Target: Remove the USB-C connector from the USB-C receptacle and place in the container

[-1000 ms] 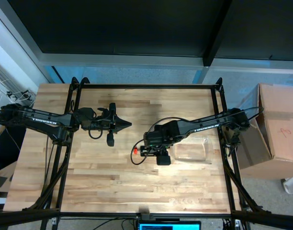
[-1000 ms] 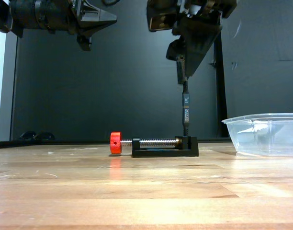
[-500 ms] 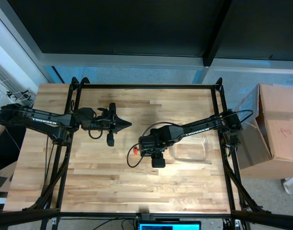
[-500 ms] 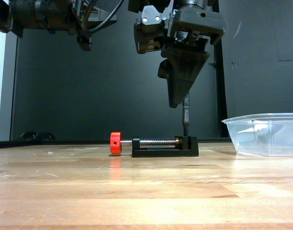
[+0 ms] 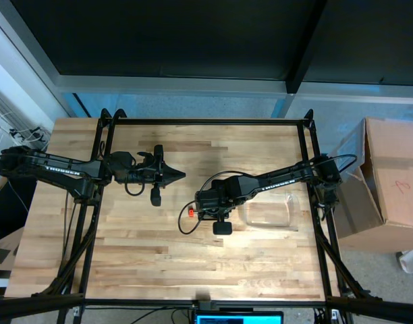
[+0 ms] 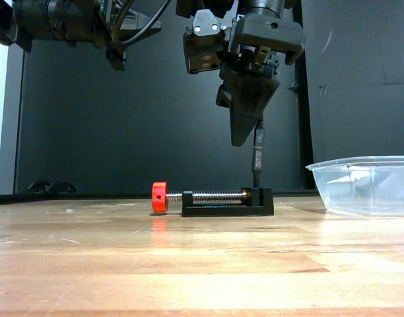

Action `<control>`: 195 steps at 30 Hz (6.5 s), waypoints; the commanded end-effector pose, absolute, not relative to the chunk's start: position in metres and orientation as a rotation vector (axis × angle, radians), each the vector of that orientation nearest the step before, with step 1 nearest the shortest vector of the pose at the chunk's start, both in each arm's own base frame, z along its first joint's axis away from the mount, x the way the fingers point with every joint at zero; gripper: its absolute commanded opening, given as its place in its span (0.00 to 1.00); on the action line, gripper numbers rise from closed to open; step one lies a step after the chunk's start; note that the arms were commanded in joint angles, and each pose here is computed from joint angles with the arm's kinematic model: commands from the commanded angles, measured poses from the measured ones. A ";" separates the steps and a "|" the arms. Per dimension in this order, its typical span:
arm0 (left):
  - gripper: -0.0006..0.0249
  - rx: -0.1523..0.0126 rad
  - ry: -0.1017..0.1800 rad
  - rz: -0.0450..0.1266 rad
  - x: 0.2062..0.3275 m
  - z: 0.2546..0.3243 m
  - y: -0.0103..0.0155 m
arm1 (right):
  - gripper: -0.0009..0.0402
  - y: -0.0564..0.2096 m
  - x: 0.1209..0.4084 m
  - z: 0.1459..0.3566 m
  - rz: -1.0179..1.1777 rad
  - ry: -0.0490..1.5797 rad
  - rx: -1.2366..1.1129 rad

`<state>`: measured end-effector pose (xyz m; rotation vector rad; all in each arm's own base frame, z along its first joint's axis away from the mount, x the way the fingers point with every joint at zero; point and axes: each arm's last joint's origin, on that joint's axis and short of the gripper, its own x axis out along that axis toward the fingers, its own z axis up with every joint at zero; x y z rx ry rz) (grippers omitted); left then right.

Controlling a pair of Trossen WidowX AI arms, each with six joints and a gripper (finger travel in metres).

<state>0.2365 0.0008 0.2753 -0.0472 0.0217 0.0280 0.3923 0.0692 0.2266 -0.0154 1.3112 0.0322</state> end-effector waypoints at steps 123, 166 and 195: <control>0.02 -0.047 0.021 0.028 0.237 0.2754 0.0008 | 0.03 0.074 0.360 0.226 -0.001 1.248 -0.069; 0.02 -0.046 0.021 0.028 0.237 0.2754 0.0008 | 0.02 0.073 0.341 0.293 -0.020 1.039 0.048; 0.03 -0.047 0.021 0.028 0.237 0.2754 0.0008 | 0.02 0.081 0.324 0.305 0.012 1.028 0.039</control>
